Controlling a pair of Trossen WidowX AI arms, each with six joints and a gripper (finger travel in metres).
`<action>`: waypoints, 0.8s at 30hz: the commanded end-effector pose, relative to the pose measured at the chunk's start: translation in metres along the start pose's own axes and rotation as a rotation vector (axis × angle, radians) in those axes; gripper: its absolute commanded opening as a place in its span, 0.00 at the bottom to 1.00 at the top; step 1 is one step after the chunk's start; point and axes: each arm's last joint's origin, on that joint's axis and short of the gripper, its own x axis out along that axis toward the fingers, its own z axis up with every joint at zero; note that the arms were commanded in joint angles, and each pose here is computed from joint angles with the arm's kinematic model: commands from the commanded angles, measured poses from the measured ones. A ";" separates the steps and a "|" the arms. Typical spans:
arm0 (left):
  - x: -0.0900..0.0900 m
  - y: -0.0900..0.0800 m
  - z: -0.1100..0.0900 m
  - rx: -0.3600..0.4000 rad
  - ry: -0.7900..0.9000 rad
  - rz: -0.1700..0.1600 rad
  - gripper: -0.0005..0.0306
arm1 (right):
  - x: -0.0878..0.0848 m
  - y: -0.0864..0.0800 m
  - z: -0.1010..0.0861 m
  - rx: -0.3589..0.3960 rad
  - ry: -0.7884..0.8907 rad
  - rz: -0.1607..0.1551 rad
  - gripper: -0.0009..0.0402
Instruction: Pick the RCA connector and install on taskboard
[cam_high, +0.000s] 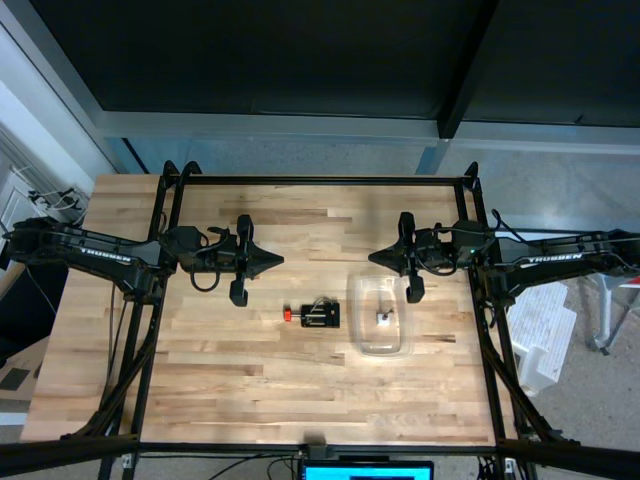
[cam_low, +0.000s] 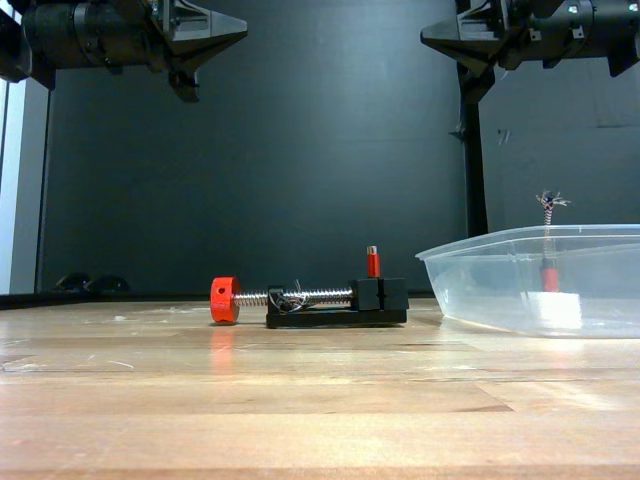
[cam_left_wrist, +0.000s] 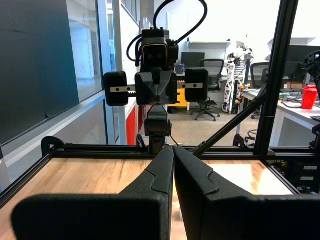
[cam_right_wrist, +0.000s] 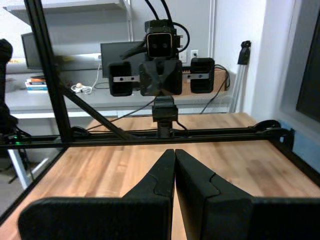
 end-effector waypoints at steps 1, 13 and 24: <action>0.000 0.000 0.000 0.000 0.000 0.000 0.02 | -0.001 0.000 -0.003 0.014 0.057 -0.005 0.02; 0.000 0.000 0.000 0.000 0.000 0.000 0.02 | -0.009 0.009 0.004 0.013 0.403 -0.002 0.02; 0.000 0.000 0.000 0.000 0.000 0.000 0.02 | -0.029 0.021 0.011 -0.019 0.699 -0.041 0.02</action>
